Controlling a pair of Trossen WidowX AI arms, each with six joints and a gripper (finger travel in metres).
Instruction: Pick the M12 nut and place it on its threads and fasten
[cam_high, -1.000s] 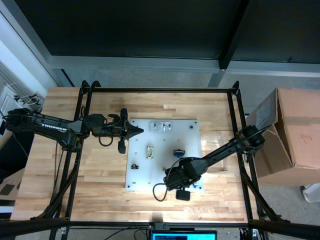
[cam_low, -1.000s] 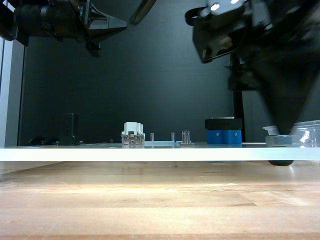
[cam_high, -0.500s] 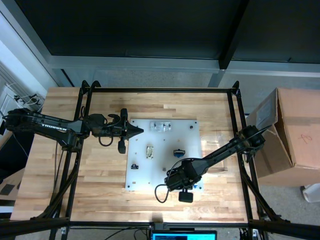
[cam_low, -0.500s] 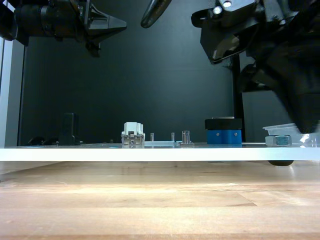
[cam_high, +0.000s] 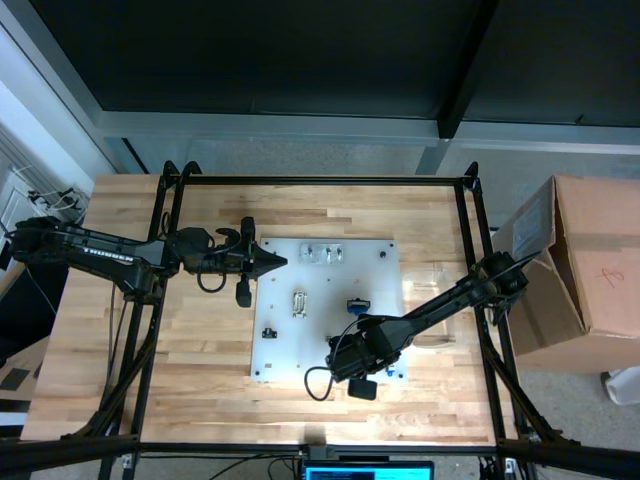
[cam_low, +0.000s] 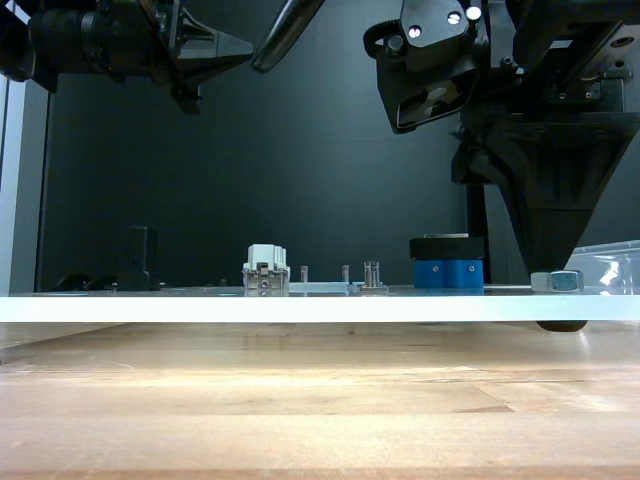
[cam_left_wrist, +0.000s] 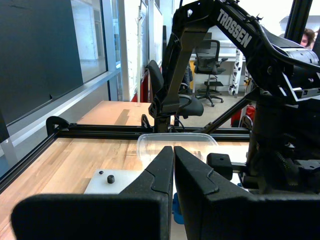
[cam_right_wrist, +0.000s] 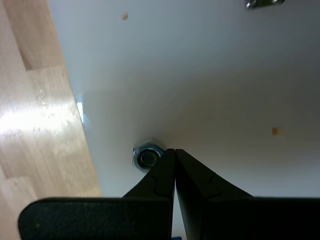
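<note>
- The clear tray stood on the counter just off the right edge of the white board. I could not make out what it held.
- From counter height the M12 nut seemed to sit against the tray's front wall, but the right wrist camera showed it out on the white board near the near right edge.
- The nut sat on its stud, whose dark core filled the bore. It was low against the board, with none of the stud's ribs showing under it.
- The right gripper pointed straight down at that spot, with its tip just beside the nut's rim and slightly above it. I could not tell whether the two touched.
- Its fingers were pressed together with nothing between them, and the nut stood free of them.
- The left gripper hung well above the board's far left edge, pointing inward across it and well away from the nut. Its fingers were together and held nothing.
</note>
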